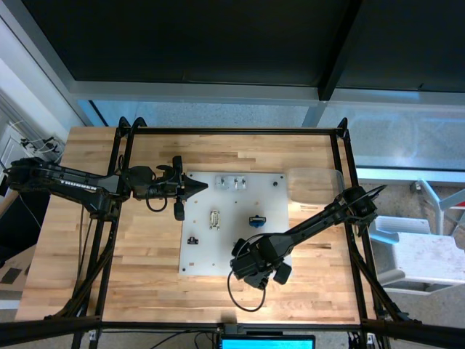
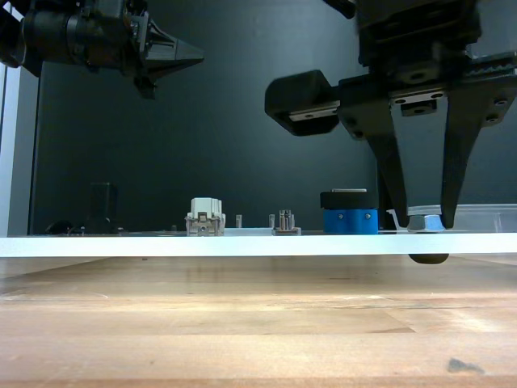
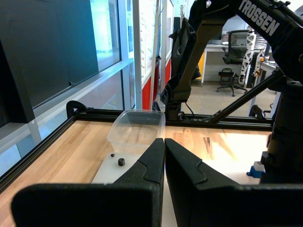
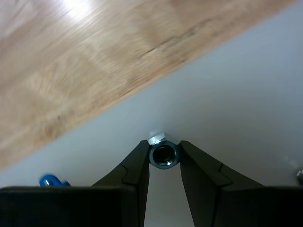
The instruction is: Unfasten the M12 fastener and place in the container
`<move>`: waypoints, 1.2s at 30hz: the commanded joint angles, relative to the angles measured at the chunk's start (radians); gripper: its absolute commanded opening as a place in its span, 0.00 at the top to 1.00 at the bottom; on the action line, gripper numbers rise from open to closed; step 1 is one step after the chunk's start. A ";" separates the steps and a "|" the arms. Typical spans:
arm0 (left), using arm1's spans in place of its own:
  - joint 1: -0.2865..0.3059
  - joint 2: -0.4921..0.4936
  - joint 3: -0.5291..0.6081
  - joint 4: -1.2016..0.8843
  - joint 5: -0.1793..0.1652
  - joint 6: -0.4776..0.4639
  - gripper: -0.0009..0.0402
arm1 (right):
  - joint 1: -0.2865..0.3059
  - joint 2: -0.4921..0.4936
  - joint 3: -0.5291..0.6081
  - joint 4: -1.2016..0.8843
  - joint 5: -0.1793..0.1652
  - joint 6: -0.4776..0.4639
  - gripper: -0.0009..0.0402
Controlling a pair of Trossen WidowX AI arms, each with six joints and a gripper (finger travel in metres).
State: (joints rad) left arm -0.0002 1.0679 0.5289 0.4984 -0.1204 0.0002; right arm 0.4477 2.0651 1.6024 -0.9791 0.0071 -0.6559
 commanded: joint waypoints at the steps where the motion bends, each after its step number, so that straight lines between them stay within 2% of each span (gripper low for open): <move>1: 0.000 0.000 0.000 0.000 0.000 0.000 0.98 | 0.000 -0.001 0.001 0.002 0.001 -0.159 0.88; 5: 0.000 0.000 0.000 0.000 0.000 0.000 0.98 | 0.000 -0.001 0.001 0.000 0.002 -0.378 0.88; 9: 0.000 0.000 0.000 0.000 0.000 0.000 0.98 | -0.001 -0.001 0.001 -0.002 0.003 -0.484 0.87; 16: 0.000 0.000 0.000 0.000 0.000 0.000 0.98 | -0.001 -0.001 0.001 -0.002 0.002 -0.487 0.80; 23: 0.000 0.000 0.000 0.000 0.000 0.000 0.98 | 0.000 -0.003 0.001 -0.003 0.002 -0.485 0.63; 27: 0.000 0.000 0.000 0.000 0.000 0.000 0.98 | 0.002 -0.018 0.001 -0.009 0.000 -0.466 0.51; 31: 0.000 0.000 0.000 0.000 0.000 0.000 0.98 | 0.005 -0.048 0.001 -0.018 0.000 -0.352 0.43; 33: 0.000 0.000 0.000 0.000 0.000 0.000 0.98 | 0.010 -0.065 0.001 -0.030 0.000 -0.266 0.41; 36: 0.000 0.000 0.000 0.000 0.000 0.000 0.98 | 0.013 -0.093 0.001 -0.038 -0.003 -0.051 0.41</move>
